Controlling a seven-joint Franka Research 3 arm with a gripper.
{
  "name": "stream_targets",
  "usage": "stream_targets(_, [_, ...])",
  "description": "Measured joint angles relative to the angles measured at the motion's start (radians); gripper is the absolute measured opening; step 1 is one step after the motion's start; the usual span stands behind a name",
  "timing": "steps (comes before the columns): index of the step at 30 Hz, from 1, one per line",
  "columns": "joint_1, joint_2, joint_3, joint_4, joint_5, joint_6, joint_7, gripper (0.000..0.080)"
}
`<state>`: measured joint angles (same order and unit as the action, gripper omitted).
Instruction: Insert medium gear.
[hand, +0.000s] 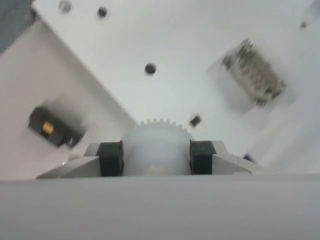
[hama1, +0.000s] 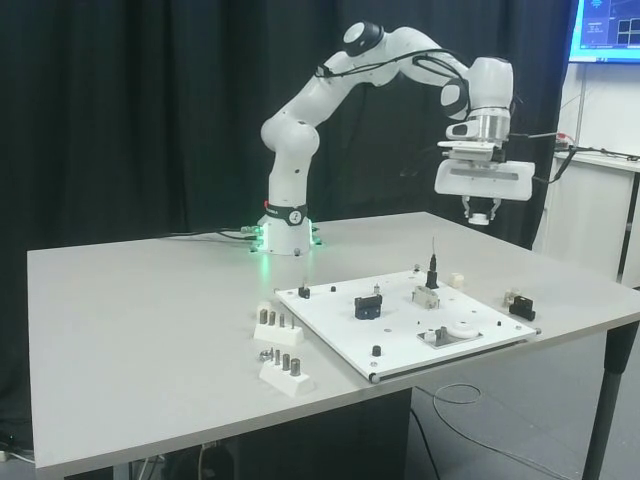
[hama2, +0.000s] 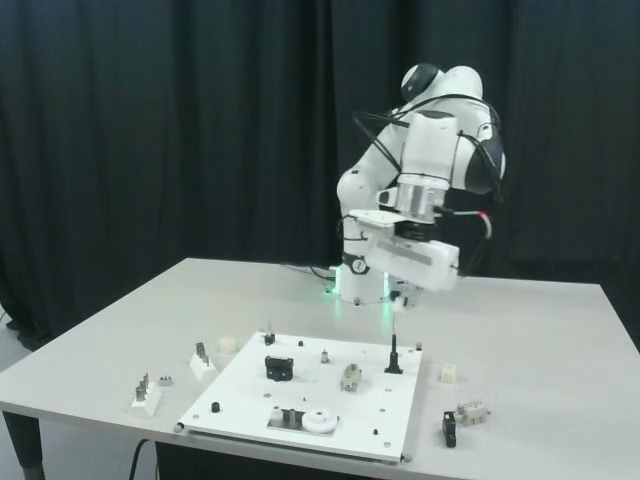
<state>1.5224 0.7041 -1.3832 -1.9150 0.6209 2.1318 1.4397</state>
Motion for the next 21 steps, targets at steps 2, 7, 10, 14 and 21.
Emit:
stream_targets(2, [-0.024,0.010,0.001,0.009,0.007,-0.005,-0.011,0.0283])
stream_targets(7, [-0.081,0.032,0.003,0.030,0.032,-0.013,-0.053,0.0283])
stream_targets(10, [-0.115,0.048,0.005,0.041,0.053,-0.016,-0.086,0.0283])
stream_targets(14, [-0.159,0.072,0.010,0.056,0.089,-0.017,-0.132,0.0283])
stream_targets(21, [-0.245,0.130,0.029,0.094,0.166,-0.017,-0.189,0.0283])
